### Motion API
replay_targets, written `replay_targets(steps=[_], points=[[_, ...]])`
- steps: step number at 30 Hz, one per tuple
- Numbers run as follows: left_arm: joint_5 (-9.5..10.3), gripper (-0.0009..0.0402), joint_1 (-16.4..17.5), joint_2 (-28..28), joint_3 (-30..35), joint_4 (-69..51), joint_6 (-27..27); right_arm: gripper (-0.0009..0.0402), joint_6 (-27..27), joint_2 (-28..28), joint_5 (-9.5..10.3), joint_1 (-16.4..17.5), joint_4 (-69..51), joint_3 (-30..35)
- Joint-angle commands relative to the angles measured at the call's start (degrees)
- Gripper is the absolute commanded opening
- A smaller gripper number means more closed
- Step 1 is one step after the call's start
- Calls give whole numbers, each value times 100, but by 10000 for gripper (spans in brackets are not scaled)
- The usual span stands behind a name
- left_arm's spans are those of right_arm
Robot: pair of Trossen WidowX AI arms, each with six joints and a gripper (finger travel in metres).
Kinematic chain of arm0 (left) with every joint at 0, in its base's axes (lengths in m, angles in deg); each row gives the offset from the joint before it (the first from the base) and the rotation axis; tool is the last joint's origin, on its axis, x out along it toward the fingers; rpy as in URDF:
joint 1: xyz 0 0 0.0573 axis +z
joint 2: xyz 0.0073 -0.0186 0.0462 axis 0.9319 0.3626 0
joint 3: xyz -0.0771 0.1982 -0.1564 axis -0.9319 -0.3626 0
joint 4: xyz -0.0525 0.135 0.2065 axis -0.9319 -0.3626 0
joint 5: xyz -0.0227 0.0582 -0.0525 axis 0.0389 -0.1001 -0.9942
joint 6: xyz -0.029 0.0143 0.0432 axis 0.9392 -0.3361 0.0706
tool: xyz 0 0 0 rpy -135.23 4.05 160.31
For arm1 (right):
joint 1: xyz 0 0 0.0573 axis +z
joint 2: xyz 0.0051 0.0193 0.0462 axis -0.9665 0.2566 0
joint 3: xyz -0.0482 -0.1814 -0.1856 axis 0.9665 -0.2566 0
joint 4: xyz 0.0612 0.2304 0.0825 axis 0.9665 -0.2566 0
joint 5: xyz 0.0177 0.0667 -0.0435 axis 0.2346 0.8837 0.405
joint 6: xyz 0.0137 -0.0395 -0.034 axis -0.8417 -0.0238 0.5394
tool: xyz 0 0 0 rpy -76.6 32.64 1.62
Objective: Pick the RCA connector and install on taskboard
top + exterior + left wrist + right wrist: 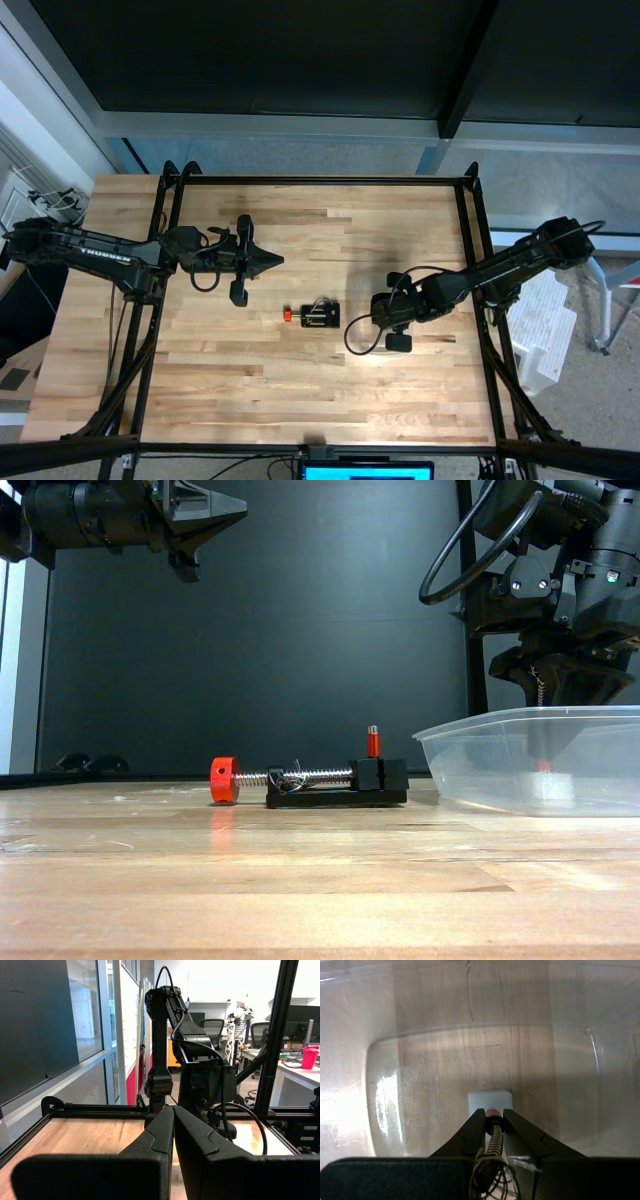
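Desk [300, 880]: bare wood at the near edge. Right of centre stands a clear plastic tray [470, 770], its near wall the closest item to the low view. The right end effector [493, 1112] reaches steeply down into this tray. Its fingers [470, 1132] are drawn in tight against a coiled metal stem [494, 1137] with a reddish tip, and thin loose wires trail at the stem's base. The RCA connector [490, 1098], a small pale block, lies on the tray floor directly beyond the fingertips. The reddish tip sits against or just over its near edge; contact cannot be confirmed. Left of the tray, just beside it but apart from it, the taskboard [335, 790] lies flat on the desk. Its red knob [224, 779] is at the left end, a silvery spring runs from the knob to the black body, and a short red post [373, 742] stands upright on top. Farther back and to the left, the left end effector [172, 1109] hangs well above the desk, pointing inward. Its fingers are pressed together with nothing between them. A black frame [320, 181] bounds the far edge of the desk.
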Motion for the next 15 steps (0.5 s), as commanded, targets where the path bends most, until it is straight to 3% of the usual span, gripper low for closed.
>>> replay_targets(steps=[1,8,15], points=[[0,0,0,2,0,0,-2,2,-7,-94,4,-2,0,2],[0,0,0,2,0,0,-2,2,-31,-439,46,-2,-103,35],[0,0,0,2,0,0,-2,2,-26,-654,44,-13,-892,584]])
